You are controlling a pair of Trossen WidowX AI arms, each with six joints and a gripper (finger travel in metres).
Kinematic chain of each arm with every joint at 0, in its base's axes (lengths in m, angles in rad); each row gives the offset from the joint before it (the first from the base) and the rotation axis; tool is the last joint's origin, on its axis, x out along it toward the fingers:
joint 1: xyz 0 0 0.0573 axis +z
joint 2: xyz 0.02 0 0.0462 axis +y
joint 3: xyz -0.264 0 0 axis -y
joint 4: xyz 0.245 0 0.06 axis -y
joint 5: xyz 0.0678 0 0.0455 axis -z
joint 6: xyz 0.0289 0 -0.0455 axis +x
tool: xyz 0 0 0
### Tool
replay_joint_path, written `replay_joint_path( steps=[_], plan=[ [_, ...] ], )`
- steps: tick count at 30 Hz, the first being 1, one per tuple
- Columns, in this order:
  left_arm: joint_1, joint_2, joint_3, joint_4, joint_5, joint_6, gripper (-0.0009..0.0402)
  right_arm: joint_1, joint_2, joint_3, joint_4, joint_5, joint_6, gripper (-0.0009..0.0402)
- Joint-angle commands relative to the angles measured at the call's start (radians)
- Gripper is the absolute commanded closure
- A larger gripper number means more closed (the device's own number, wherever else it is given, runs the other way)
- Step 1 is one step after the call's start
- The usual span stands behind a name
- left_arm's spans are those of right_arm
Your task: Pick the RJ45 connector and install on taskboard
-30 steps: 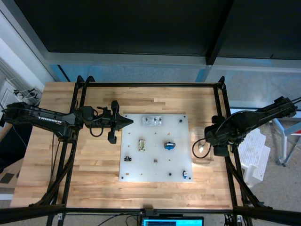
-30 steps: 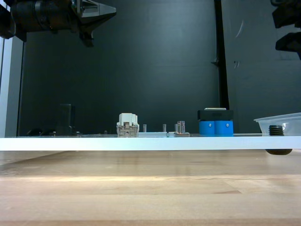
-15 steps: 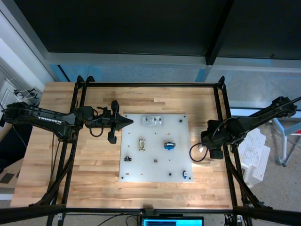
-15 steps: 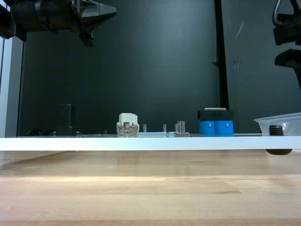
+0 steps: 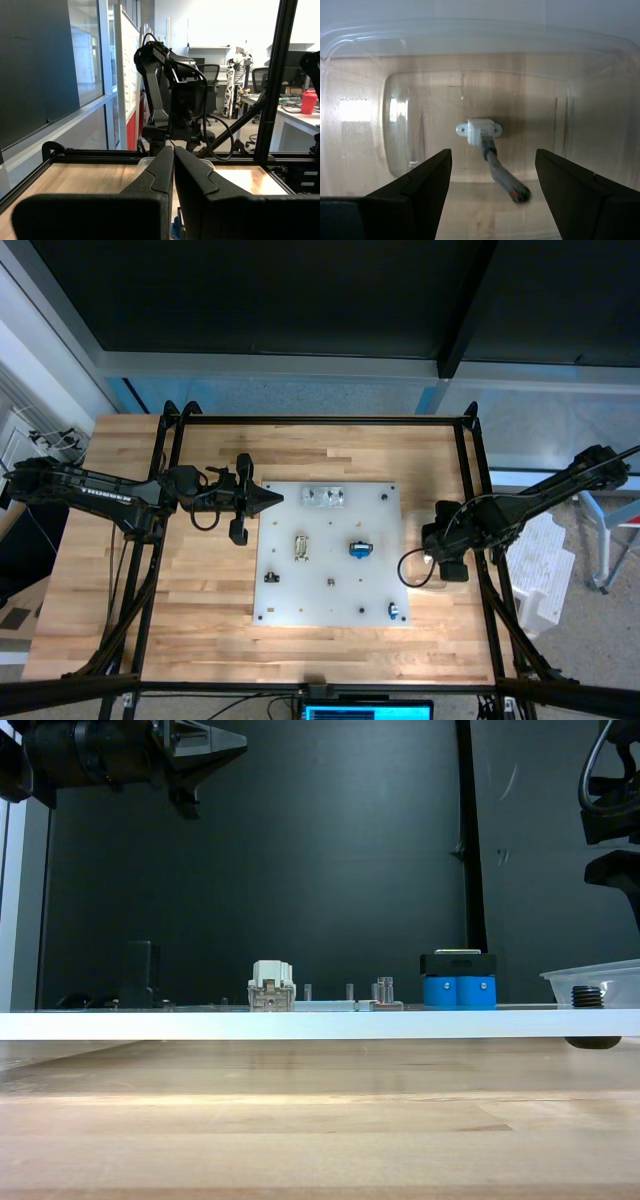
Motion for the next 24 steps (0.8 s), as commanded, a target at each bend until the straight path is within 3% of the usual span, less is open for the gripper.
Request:
replay_joint_path(
  steps=[1,24],
  plan=[
    [0.0,0.0,0.0,0.0,0.0,0.0,0.0393,0.001,0.012,-0.01,0.033,-0.001,-0.003,0.0174],
    [0.0,0.0,0.0,0.0,0.0,0.0,0.0393,0.006,0.045,-0.03,0.065,-0.025,-0.008,0.0277]
  ],
)
